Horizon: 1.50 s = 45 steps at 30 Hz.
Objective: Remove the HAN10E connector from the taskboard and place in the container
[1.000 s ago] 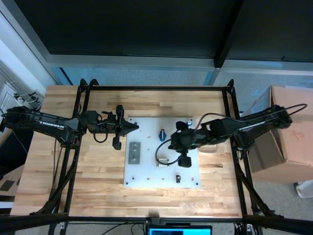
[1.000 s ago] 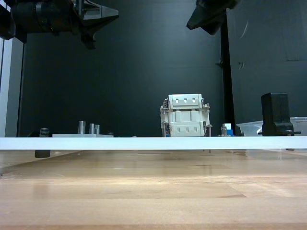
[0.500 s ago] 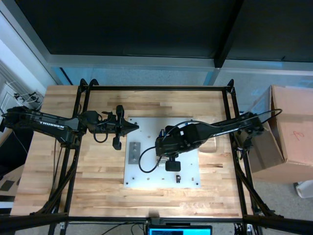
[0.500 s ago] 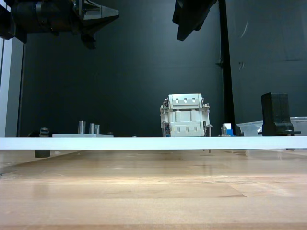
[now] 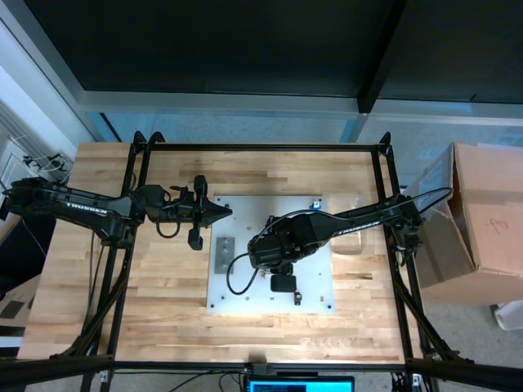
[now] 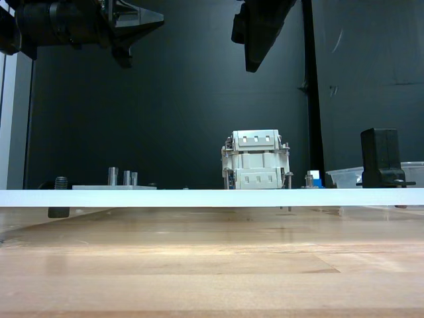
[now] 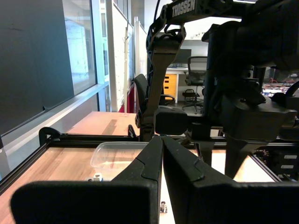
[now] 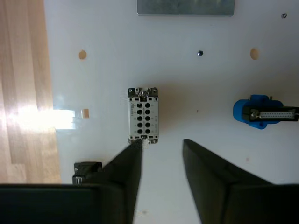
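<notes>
Sitting upright on taskboard [image 8: 201, 93]: pale ten-pin HAN10E connector [image 8: 143, 115]; right tool [image 8: 161, 143] spread, empty, above it; left tool [image 7: 162, 138] closed, empty, over taskboard's left edge.

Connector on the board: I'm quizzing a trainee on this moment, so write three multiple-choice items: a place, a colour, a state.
1. The connector is: A in the right hand; B seated on the white board; C on the wood.
2. The small plug is: A red; B green; C blue.
3. The right hand is: A open above the connector; B shut on it; C shut, empty.
1 B: the low view shows it standing in its seat. 2 C: the right wrist view shows it. 3 A: spread wide, nothing in it. The left hand, shut, hangs over the board's left edge.
</notes>
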Tool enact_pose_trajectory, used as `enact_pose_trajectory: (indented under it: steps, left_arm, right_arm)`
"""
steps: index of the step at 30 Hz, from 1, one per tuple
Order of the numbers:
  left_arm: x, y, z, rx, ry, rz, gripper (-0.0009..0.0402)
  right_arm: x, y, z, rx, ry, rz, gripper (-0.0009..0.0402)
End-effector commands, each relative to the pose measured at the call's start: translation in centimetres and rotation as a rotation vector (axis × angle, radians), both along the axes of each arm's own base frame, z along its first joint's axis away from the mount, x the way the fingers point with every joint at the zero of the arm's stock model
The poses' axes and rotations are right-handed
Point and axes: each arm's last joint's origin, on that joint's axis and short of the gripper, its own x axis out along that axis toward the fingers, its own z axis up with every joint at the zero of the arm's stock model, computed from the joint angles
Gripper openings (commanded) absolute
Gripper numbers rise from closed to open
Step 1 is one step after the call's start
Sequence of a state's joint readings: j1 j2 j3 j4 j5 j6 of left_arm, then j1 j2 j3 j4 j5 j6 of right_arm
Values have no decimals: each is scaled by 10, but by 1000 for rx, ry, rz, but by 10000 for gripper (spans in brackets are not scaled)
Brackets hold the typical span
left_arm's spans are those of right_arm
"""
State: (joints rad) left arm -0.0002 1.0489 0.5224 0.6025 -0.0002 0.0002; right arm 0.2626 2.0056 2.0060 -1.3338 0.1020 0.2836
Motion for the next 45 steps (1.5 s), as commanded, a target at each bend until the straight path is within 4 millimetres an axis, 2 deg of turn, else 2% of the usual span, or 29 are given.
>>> enact_pose_trajectory:
  steps: [1, 6, 11, 33, 41, 45]
  left_arm:
    - [0, 0, 0, 0, 0, 0, 0]
    - [0, 0, 0, 0, 0, 0, 0]
    - [0, 0, 0, 0, 0, 0, 0]
    - [0, 0, 0, 0, 0, 0, 0]
    - [0, 0, 0, 0, 0, 0, 0]
    - [0, 0, 0, 0, 0, 0, 0]
  right_arm:
    - [0, 1, -1, 5, 2, -15, 201]
    - [0, 2, -9, 2, 17, -17, 269]
    - [0, 2, -23, -5, 40, -15, 297]
    - [5, 7, -82, 21, 7, 27, 299]
    - [7, 8, -91, 31, -28, 26, 296]
    - [7, 8, -93, 31, -30, 26, 281]
